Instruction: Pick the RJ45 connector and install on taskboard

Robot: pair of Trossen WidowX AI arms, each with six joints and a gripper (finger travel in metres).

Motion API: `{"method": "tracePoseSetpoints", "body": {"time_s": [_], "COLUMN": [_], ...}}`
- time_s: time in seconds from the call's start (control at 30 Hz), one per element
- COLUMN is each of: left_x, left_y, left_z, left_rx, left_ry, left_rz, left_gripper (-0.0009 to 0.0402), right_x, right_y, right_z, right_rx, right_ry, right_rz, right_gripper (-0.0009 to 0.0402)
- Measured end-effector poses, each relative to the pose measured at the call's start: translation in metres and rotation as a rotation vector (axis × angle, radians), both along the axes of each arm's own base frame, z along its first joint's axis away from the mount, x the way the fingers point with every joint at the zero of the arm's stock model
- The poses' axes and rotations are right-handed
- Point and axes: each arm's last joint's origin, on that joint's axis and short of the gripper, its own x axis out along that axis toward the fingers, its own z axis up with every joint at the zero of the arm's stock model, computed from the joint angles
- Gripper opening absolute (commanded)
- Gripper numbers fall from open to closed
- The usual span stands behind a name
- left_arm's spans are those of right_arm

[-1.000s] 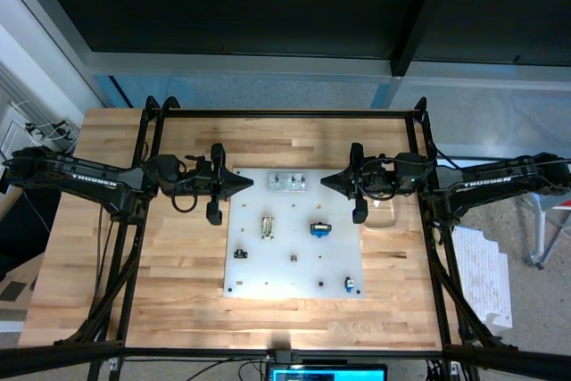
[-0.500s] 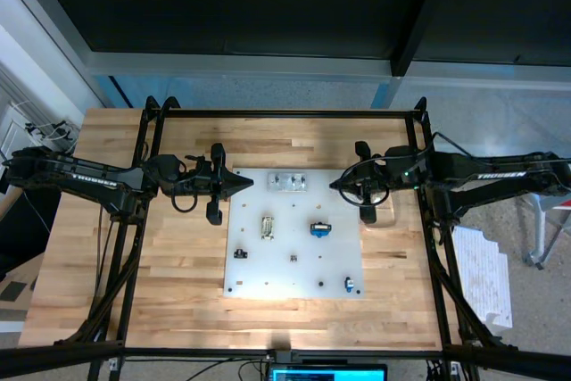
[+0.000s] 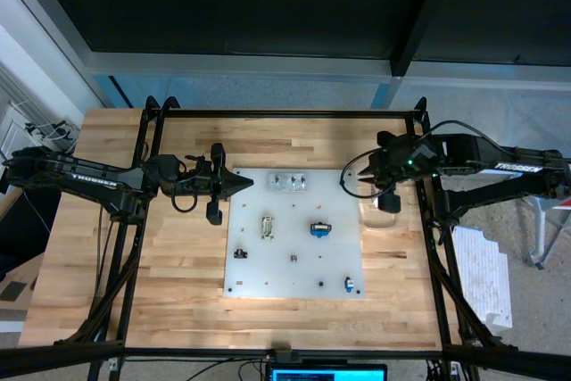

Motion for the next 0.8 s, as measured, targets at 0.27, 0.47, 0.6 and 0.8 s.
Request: {"method": "tracePoseSetpoints", "body": {"time_s": [0.27,0.47,0.6,0.8], "left_x": [0.000,0.000,0.000,0.000], "left_y": [0.000,0.000,0.000,0.000], "left_z": [0.000,0.000,0.000,0.000], "left_rx": [0.000,0.000,0.000,0.000], "left_ry": [0.000,0.000,0.001,0.000], "left_rz": [0.000,0.000,0.000,0.000], "left_gripper": [0.0000,0.0000,0.0000,0.0000], "right_x": [-0.015,-0.021,-0.023,-0.024], "right_y": [-0.011,-0.012,-0.017,-0.030], "right_z": [-0.005,-0.012,-0.016,-0.024], "right_rx": [0.029,0.048,0.063,0.113], "right_ry": [0.150,0.271,0.337,0.396], "right_rz": [-0.074,-0.089,-0.103,-0.117], "right_gripper": [0.0180,0.0219,0.0235,0.0242]}}
